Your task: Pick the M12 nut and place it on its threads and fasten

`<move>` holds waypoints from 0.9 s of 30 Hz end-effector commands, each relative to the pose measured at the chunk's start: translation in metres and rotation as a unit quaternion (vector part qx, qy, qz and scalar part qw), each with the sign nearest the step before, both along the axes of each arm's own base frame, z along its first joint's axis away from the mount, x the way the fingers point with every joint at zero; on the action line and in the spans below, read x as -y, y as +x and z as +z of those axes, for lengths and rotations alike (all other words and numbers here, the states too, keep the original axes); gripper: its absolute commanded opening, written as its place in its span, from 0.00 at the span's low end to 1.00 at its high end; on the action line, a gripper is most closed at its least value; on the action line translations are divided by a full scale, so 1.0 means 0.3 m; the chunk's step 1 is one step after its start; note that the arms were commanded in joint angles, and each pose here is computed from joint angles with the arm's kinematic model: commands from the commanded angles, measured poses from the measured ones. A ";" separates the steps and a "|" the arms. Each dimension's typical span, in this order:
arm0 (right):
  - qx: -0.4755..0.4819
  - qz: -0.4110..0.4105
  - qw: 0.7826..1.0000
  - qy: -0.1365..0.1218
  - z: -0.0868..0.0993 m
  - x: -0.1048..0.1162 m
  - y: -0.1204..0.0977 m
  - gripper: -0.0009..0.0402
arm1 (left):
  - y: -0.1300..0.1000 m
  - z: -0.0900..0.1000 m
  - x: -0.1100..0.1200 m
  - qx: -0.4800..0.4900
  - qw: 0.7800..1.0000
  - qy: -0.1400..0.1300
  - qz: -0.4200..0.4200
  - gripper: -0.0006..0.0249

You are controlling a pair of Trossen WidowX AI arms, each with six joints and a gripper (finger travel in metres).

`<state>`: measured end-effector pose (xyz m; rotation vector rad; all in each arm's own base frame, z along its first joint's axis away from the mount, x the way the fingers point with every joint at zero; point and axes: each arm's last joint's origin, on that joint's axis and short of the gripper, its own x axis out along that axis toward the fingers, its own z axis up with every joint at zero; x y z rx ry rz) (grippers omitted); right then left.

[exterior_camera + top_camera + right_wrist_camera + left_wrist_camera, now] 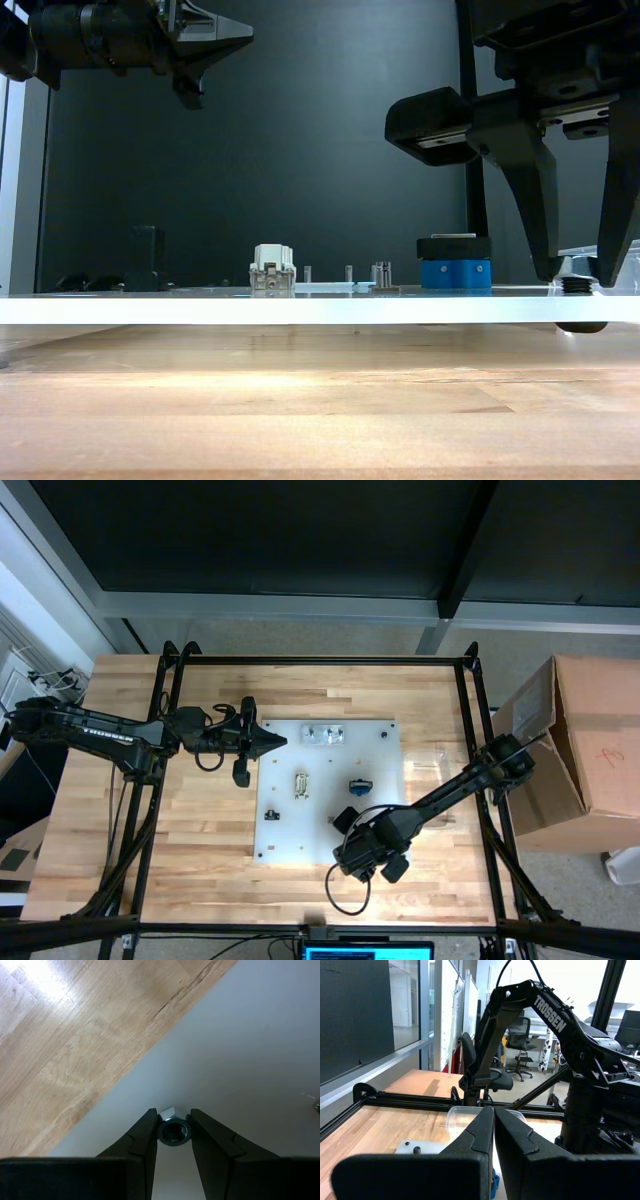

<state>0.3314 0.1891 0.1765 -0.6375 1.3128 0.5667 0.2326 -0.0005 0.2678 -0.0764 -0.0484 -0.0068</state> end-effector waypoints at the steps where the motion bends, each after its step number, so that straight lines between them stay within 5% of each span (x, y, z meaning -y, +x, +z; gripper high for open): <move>1: -0.001 -0.003 1.000 0.001 -0.012 -0.002 0.001 0.05 | 0.000 0.000 0.000 0.000 1.000 0.000 0.000 0.02; 27: -0.015 -0.009 1.000 -0.019 0.024 -0.012 0.029 0.05 | 0.000 -0.002 0.000 -0.004 1.000 0.000 0.000 0.02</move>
